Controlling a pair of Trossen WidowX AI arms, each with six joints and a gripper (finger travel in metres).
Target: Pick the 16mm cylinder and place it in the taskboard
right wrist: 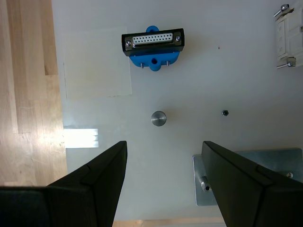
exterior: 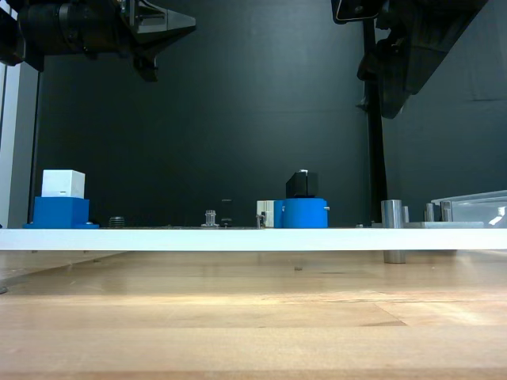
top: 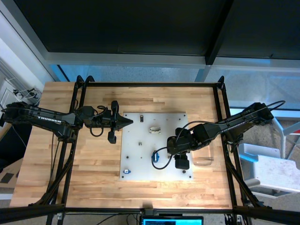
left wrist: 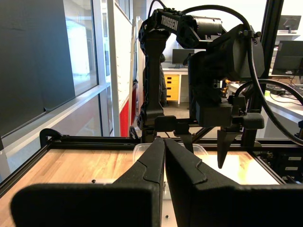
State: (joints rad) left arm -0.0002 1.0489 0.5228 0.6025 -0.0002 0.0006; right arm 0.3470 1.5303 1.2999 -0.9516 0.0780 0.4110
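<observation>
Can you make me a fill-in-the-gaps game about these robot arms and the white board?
The right gripper hangs over the taskboard with its fingers ____.
The left gripper, above the taskboard's left edge, has its fingers ____.
The 16mm cylinder stands upright in the taskboard, below the ____ gripper.
The fitting holding the dark connector is coloured ____.
Missing words: open, shut, right, blue.

White taskboard (right wrist: 199,71); silvery 16mm cylinder (right wrist: 158,118); blue fitting (right wrist: 152,61); black left hand (left wrist: 164,141), black right hand (right wrist: 164,143).
</observation>
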